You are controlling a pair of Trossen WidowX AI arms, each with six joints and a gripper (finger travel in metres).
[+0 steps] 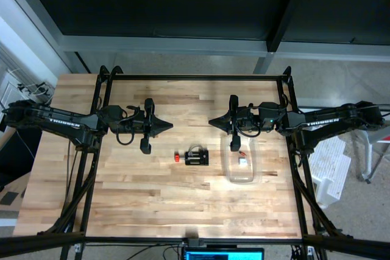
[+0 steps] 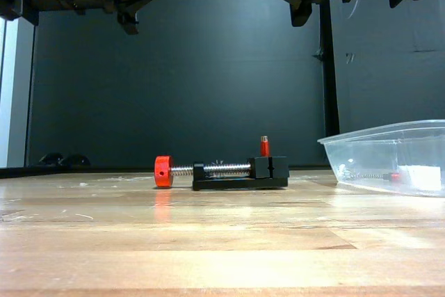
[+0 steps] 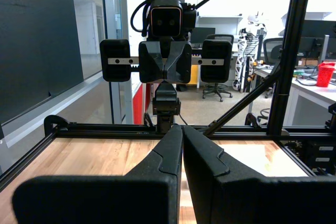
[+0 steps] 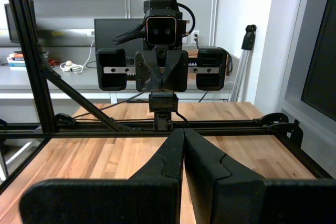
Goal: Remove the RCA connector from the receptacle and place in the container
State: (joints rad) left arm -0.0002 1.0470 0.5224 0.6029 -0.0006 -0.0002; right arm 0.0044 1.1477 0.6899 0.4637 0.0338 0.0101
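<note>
The RCA connector, a tiny slender red plug, lies inside the container, a clear tray right of the receptacle. From table height the connector rests on the floor of the container. The receptacle is a black block with a red knob and a short red, silver-tipped post on top. My left gripper hangs shut and empty above the table, left of the block. My right gripper hangs shut and empty beside the container's far end. The two grippers point at each other.
A small pale square chip lies in the container beside the connector. A black frame rail runs along the table's far edge, with side rails under each arm. Bare wood spreads in front of the block.
</note>
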